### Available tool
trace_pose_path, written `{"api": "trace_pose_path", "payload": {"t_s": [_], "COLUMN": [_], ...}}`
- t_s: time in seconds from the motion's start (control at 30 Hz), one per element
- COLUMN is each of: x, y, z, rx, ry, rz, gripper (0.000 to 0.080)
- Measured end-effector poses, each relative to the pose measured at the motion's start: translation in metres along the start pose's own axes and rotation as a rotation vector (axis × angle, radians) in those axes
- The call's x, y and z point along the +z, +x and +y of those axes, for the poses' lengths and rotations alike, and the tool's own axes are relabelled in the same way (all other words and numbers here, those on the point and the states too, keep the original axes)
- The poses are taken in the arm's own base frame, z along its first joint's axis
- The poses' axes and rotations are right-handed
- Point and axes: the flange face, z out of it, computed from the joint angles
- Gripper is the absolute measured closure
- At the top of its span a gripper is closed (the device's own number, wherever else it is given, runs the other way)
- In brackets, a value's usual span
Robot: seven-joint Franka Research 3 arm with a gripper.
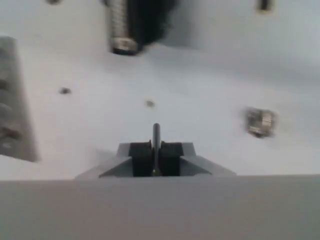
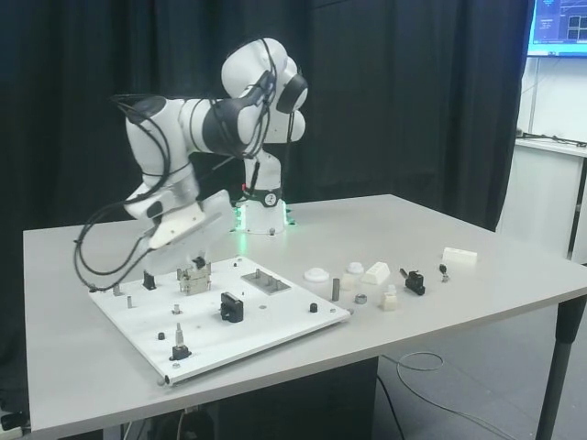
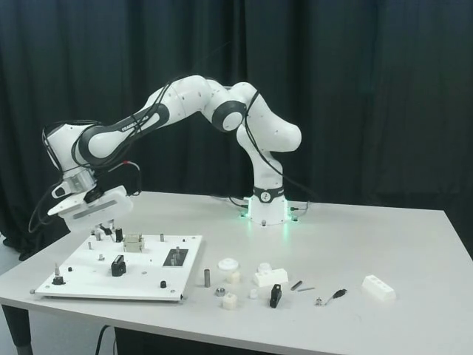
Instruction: Place round peg 1.
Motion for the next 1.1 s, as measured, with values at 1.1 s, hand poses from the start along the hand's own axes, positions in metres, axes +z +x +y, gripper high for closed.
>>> {"api": "trace_pose_path", "payload": {"t_s": [1.1], "x": [0.053], "y": [-0.089], "z": [-0.195], "rx": [0.071], "ry": [0.034], "rz": [-0.19], "gripper": [0.077]}}
